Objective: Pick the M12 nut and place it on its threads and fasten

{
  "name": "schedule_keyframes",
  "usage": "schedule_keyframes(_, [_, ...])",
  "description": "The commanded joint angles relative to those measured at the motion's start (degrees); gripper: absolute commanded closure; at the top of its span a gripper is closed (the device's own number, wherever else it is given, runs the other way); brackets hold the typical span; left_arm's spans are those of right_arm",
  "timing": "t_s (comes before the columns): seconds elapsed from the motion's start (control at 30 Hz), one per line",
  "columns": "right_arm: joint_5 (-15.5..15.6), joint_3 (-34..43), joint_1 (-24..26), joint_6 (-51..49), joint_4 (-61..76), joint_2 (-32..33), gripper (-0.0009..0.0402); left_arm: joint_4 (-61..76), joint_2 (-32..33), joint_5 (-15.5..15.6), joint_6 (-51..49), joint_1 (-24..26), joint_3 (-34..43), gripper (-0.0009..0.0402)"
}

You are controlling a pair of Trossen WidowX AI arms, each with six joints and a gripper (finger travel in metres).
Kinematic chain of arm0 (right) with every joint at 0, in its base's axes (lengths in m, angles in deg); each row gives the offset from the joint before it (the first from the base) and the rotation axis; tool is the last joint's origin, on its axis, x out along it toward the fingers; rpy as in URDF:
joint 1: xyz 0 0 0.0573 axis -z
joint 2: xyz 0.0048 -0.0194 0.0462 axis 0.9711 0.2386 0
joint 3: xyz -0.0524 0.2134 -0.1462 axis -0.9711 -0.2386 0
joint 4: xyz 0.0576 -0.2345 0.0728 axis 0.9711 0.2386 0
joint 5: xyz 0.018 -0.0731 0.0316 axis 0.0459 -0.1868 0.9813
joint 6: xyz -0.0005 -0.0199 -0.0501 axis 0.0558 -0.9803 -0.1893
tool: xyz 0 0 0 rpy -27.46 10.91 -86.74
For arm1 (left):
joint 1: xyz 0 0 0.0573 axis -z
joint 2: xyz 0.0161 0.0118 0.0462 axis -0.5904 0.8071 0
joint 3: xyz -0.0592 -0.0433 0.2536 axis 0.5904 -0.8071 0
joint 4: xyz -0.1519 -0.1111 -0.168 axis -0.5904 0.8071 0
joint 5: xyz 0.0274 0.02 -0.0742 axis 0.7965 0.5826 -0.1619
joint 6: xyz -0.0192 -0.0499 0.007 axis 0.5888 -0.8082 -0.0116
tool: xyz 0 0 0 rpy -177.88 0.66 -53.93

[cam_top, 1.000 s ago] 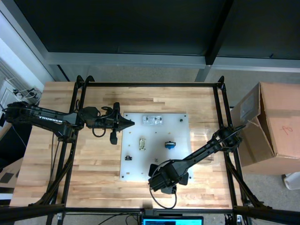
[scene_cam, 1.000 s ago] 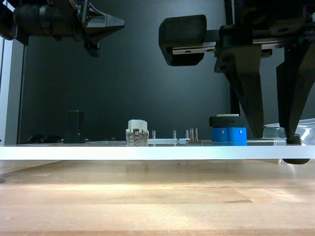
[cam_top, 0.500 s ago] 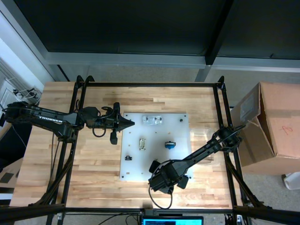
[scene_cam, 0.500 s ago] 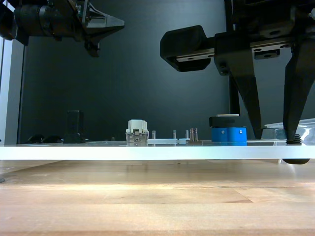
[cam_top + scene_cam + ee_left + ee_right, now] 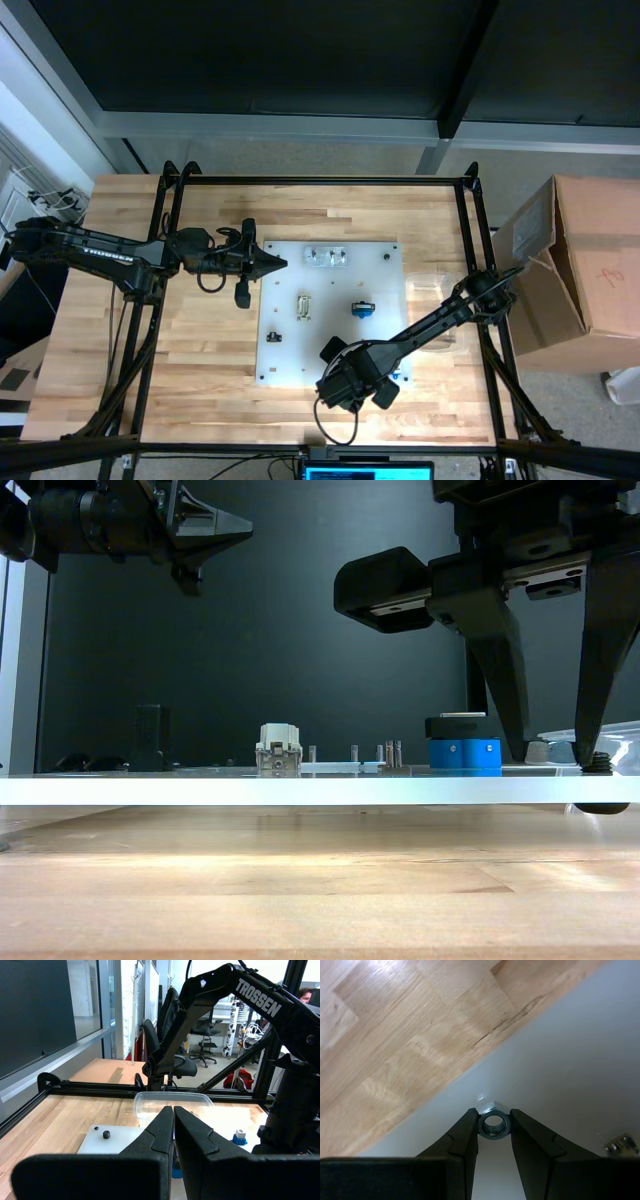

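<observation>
1/3 done | right gripper (image 5: 494,1122) pinches nut (image 5: 494,1127) above board (image 5: 290,368) near edge | stud (image 5: 598,766) looks bare: place, fasten to do | left gripper (image 5: 173,1108) pressed together, raised at board's left

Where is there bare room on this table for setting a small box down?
The table is bare near left of the white board, and beyond the board's far edge. Crowded: the board's near right corner, where the right gripper holds the M12 nut, and its far left edge, under the left gripper.

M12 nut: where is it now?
Right wrist view: nut held in the right gripper above the board's near right edge; left gripper hovers at the board's left edge.
</observation>
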Motion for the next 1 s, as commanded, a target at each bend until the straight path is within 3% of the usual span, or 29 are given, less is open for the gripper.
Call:
schedule_keyframes(0.03, [-0.04,0.02,0.02,3.87,-0.04,-0.02,0.0385,-0.02,0.02,0.0,0.02,0.0,0.0,0.0393])
schedule_keyframes(0.5, [-0.02,0.0,0.0,5.86,0.07,-0.09,0.0385,-0.02,0.02,0.0,0.02,0.0,0.0,0.0393])
schedule_keyframes(0.83, [0.11,0.35,0.02,-23.71,4.26,-4.15,0.0385,-0.02,0.02,0.0,0.02,0.0,0.0,0.0393])
schedule_keyframes(1.0, [-0.04,0.35,0.02,-31.36,5.99,-5.55,0.0385,-0.04,0.02,0.0,0.02,0.0,0.0,0.0393])
